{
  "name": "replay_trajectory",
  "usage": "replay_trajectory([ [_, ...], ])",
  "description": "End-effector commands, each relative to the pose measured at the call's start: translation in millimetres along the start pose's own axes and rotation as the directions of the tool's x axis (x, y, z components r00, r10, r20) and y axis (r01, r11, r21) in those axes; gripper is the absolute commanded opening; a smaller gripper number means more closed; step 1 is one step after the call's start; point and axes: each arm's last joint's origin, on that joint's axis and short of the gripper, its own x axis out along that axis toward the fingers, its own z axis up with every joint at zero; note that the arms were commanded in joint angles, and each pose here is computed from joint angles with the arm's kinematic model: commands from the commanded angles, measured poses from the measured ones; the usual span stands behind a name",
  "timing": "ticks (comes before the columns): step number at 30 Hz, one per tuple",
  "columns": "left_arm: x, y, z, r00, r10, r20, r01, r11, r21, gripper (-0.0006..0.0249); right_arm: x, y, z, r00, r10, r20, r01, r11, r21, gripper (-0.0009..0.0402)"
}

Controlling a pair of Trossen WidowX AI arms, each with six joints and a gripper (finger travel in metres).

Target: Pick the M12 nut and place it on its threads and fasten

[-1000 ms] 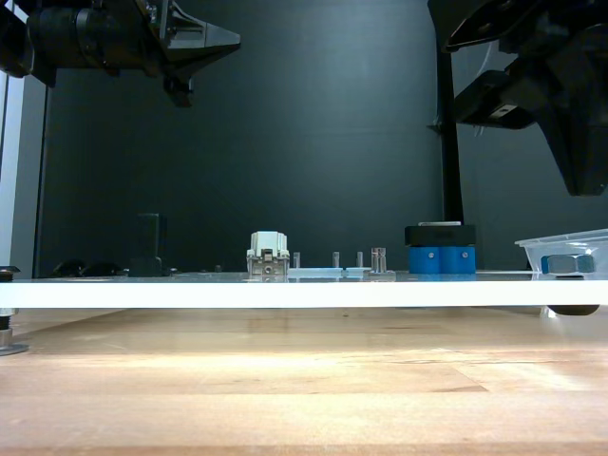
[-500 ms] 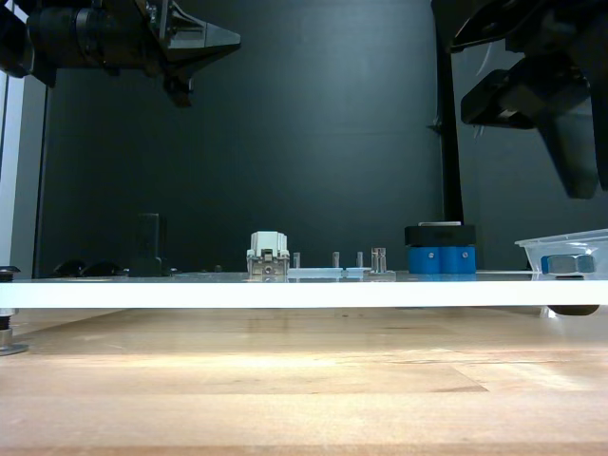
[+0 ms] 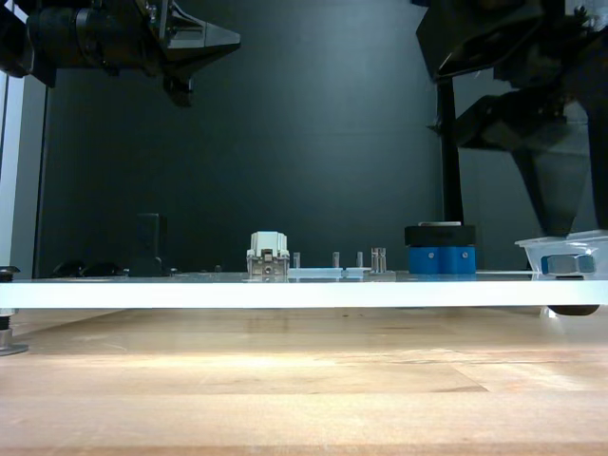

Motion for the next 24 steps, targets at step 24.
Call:
replay_trajectory([
  [24,0.0,0.0,0.0,1.0,0.0,0.0,0.0,1.0,0.0,0.0,11.0,2.1,1.6,1.0,0.003,-0.015,-0.004,1.0,-0.027,0.0109],
])
